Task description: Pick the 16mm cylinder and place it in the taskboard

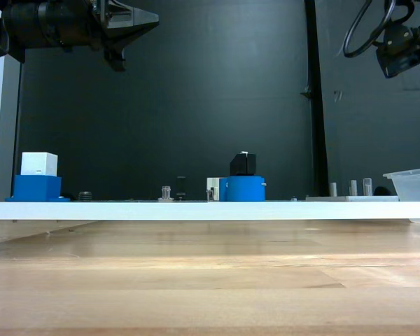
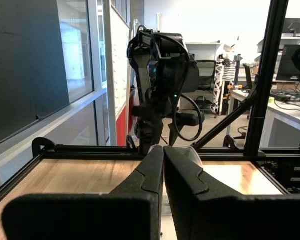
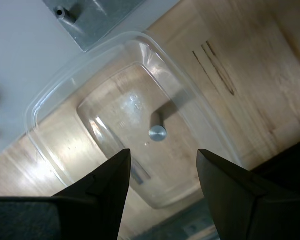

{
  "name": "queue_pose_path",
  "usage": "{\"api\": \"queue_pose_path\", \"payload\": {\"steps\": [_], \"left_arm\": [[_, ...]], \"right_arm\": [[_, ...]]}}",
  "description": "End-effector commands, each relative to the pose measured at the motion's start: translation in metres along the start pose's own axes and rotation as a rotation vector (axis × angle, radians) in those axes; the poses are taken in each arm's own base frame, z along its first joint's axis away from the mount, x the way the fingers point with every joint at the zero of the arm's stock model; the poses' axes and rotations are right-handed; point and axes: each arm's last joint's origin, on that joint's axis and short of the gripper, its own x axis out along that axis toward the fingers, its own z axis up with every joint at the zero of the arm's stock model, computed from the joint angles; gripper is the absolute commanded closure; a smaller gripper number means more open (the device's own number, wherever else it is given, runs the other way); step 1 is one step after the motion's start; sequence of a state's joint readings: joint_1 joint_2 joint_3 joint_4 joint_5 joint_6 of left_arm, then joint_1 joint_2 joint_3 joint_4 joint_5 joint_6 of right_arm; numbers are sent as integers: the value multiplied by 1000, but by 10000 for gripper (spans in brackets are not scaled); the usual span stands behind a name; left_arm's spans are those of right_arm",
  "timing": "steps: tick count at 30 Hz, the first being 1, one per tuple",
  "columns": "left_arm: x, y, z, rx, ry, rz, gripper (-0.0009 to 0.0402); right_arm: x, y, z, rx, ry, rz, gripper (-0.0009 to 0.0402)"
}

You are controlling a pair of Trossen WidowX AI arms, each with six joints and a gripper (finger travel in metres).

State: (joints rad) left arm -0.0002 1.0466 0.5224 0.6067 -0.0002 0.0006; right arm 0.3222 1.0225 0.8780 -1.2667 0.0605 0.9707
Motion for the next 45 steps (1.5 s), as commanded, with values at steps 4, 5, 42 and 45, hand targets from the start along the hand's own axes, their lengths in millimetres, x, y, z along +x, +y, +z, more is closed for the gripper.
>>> {"api": "queue_pose_path", "payload": {"steps": [4,5,42,45], "left_arm": [[0,0,0,0,0,0,393],[0,0,0,0,0,0,393],[0,0,0,0,0,0,393],[0,0,0,0,0,0,393]], "right_arm": [[10,-1,-2,23,10,-13,203],[12,-1,-3,27,12,-16,203],[62,4,-6,102,43,-51,203],[65,4,-6,109,41,-47,203]]}}
